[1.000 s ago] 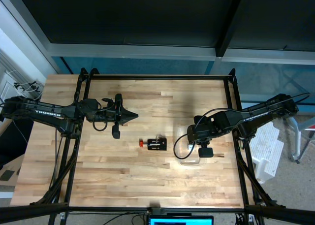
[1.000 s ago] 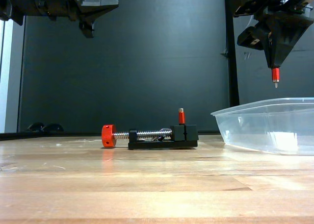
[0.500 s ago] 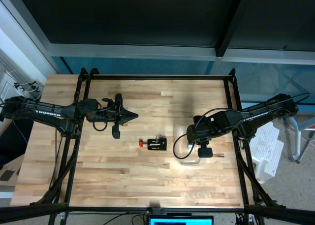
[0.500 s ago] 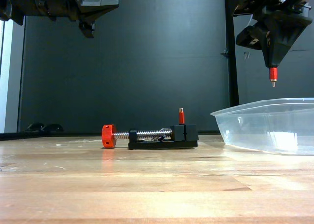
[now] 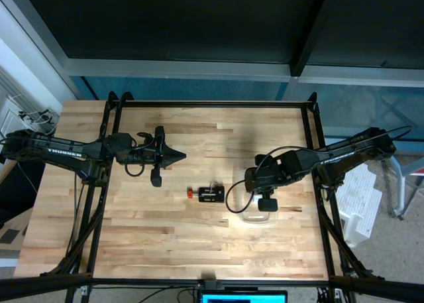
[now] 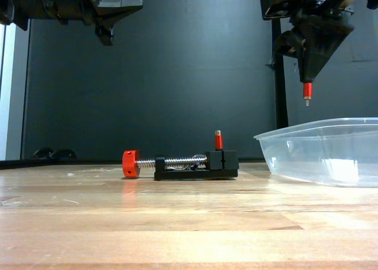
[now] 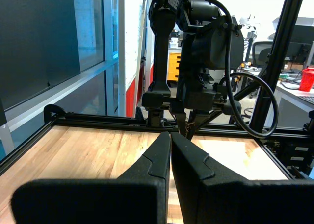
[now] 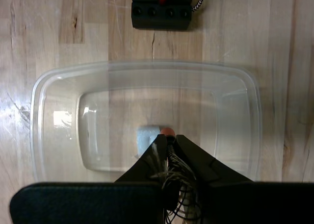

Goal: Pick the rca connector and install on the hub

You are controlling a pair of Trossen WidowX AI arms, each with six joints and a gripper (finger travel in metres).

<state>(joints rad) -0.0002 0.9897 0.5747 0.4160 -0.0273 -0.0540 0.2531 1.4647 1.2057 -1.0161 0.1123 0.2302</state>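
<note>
The rca connector (image 6: 306, 93), a slim red-sleeved plug with a bare metal pin, hangs pin-down in the right pincer (image 6: 306, 81). The pincer is clamped on its upper end, high above the clear tray (image 6: 313, 128), on the side of the tray nearest the hub. The right wrist view looks straight down on the tray and a small pale block (image 8: 145, 136) lying in it. The hub (image 6: 221, 162) sits beyond the rim, around the bench's middle. It is a black block with a threaded rod and a red knob (image 6: 130, 163), and one red plug (image 6: 218, 140) already stands upright on it.

The step looks like the carry to the hub. To do it well, the plug should probably stay vertical while it crosses the tray rim. It then needs to line up over a free socket beside the standing plug and go straight down. The grip should likely hold until the plug is seated, because so thin a piece could pivot and the loose hub could slide.

The left pincer (image 6: 133, 7) hangs high toward the bench's left edge, fingers pressed together on nothing.

The bench (image 5: 165, 250) is pale plank wood, lightly scuffed, fenced by a black frame (image 5: 212, 105). A dark wall stands behind the far edge, and a laptop screen (image 5: 244, 296) glows at the near edge.
</note>
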